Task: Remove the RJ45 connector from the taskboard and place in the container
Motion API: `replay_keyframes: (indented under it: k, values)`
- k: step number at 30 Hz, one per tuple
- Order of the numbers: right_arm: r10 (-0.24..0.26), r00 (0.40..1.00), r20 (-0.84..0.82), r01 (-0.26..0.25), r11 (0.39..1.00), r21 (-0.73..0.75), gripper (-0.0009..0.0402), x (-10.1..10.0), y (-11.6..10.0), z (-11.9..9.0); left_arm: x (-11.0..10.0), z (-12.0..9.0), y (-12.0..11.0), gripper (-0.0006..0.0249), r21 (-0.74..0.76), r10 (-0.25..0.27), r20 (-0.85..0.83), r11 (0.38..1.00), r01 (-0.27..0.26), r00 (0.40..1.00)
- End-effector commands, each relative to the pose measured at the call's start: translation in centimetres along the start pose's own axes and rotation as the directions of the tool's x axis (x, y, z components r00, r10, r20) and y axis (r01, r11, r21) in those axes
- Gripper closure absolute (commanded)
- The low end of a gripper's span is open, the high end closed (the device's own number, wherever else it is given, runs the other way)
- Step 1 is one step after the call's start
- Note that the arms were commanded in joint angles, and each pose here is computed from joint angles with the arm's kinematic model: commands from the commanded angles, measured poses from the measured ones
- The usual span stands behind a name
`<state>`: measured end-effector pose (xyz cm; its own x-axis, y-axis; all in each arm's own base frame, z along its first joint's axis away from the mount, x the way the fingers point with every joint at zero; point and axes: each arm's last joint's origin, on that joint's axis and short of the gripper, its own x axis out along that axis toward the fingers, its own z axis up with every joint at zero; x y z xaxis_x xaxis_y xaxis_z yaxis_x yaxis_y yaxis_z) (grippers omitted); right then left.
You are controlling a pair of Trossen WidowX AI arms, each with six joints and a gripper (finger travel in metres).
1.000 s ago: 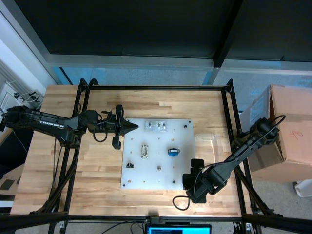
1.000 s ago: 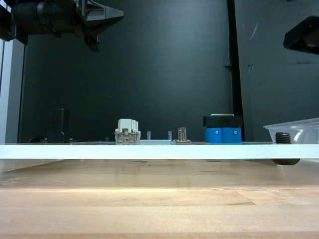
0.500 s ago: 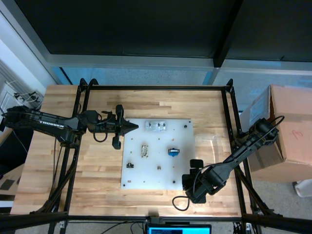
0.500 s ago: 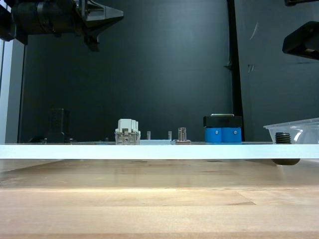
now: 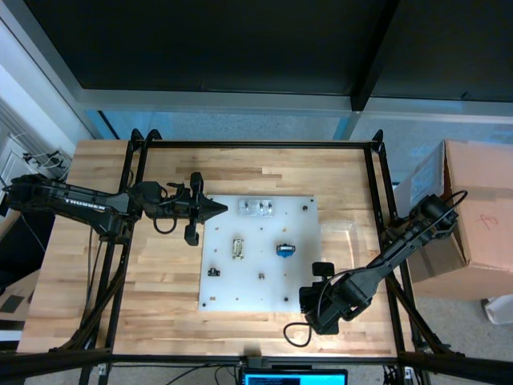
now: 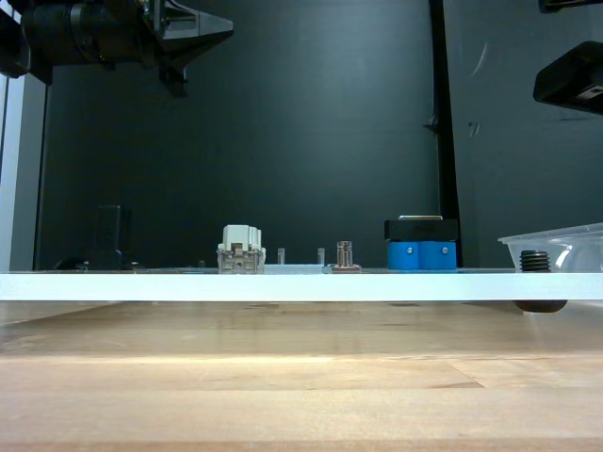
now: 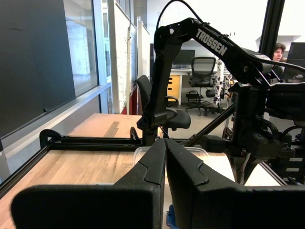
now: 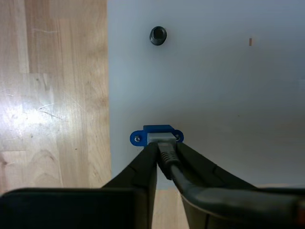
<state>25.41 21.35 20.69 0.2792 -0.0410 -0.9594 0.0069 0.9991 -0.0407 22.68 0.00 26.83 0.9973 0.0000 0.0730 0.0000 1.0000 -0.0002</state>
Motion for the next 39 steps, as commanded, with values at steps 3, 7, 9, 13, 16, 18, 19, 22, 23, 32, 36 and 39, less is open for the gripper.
replay_keyframes:
  k: [3, 7, 9, 13, 16, 18, 19, 22, 23, 32, 36, 39]
  values:
    - [0.004, 1.000, 0.000, -0.004, 1.000, 0.000, 0.0396, -0.1, 0.0, 0.0, 0.0, 0.0, 0.0, 0.0243, 0.000, 0.000, 0.000, 1.000, 0.000, 1.000]
    - [0.006, 1.000, -0.002, -0.006, 1.000, 0.000, 0.0394, -0.1, 0.0, 0.0, 0.0, 0.0, 0.0, 0.0243, 0.000, 0.000, 0.000, 1.000, 0.000, 1.000]
    - [0.008, 1.000, -0.002, -0.008, 1.000, -0.001, 0.0393, -0.1, 0.0, 0.0, 0.0, 0.0, 0.0, 0.0243, 0.000, 0.000, 0.000, 1.000, 0.000, 1.000]
    - [0.015, 1.000, 0.006, -0.015, 1.000, 0.000, 0.0393, -0.6, -0.1, 0.0, 0.0, 0.0, 0.0, 0.0243, 0.000, 0.000, 0.000, 1.000, 0.000, 1.000]
    - [0.025, 0.999, 0.020, -0.025, 1.000, 0.005, 0.0393, -1.2, -0.4, 0.0, 0.0, 0.0, 0.0, 0.0243, 0.000, 0.000, 0.000, 1.000, 0.000, 1.000]
    - [0.027, 0.999, 0.023, -0.027, 1.000, 0.012, 0.0393, -1.6, -0.6, 0.0, 0.0, 0.0, 0.0, 0.0243, 0.000, 0.000, 0.000, 1.000, 0.000, 1.000]
    - [0.028, 0.999, 0.024, -0.028, 1.000, 0.014, 0.0393, -1.9, -0.8, 0.0, 0.0, 0.0, 0.0, 0.0243, 0.000, 0.000, 0.000, 1.000, 0.000, 1.000]
    - [0.029, 0.999, 0.029, -0.029, 0.999, 0.023, 0.0393, -2.6, -1.3, 0.0, 0.0, 0.0, 0.0, 0.0243, 0.000, 0.000, 0.000, 1.000, 0.000, 1.000]
    - [0.033, 0.999, 0.035, -0.034, 0.999, 0.028, 0.0393, -2.9, -1.5, 0.0, 0.0, 0.0, 0.0, 0.0243, 0.000, 0.000, 0.000, 1.000, 0.000, 1.000]
    - [0.042, 0.996, 0.074, -0.049, 0.995, 0.092, 0.0393, -7.0, -4.6, 0.5, 0.0, 0.0, 0.0, 0.0243, 0.000, 0.000, 0.000, 1.000, 0.000, 1.000]
    - [0.038, 0.996, 0.083, -0.048, 0.992, 0.115, 0.0393, -8.7, -5.8, 0.7, 0.0, 0.0, 0.0, 0.0243, 0.000, 0.000, 0.000, 1.000, 0.000, 1.000]
    - [0.042, 0.995, 0.094, -0.054, 0.990, 0.130, 0.0393, -9.1, -6.3, 0.8, 0.0, 0.0, 0.0, 0.0243, 0.000, 0.000, 0.000, 1.000, 0.000, 1.000]
